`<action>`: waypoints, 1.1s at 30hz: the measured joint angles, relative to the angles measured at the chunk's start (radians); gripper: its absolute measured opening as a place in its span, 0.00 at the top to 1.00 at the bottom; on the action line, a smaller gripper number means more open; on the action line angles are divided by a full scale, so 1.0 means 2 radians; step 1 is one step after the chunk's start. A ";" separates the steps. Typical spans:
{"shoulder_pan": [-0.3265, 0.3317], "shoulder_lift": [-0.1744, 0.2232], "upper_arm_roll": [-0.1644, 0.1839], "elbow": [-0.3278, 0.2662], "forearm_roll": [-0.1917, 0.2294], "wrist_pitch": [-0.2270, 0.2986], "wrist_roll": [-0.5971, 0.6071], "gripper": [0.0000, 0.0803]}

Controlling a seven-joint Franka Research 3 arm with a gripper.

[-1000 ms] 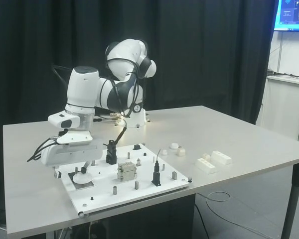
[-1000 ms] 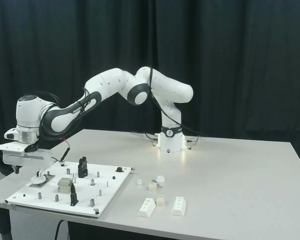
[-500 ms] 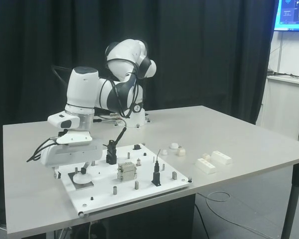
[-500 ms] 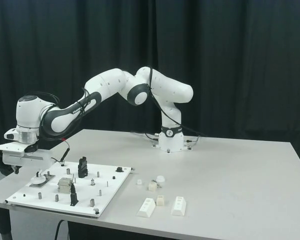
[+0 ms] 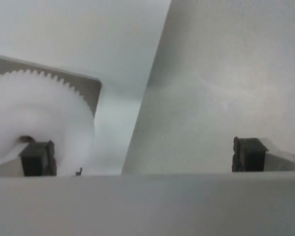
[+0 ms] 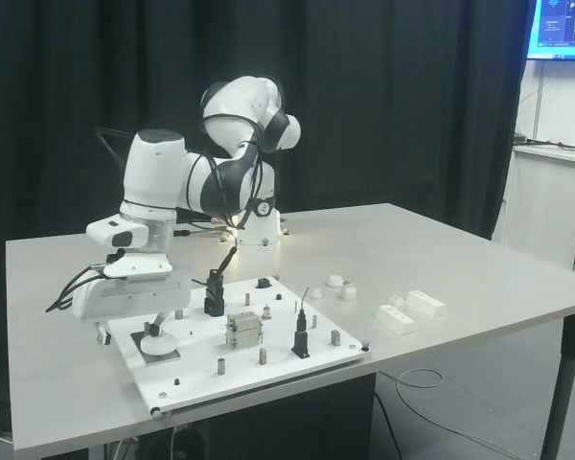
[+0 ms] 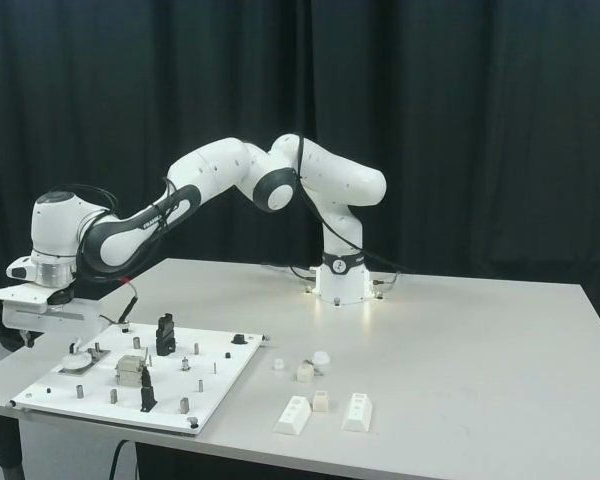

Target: Insert large gear.

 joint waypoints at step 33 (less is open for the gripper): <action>-0.001 0.009 0.003 0.001 0.002 0.016 0.000 0.00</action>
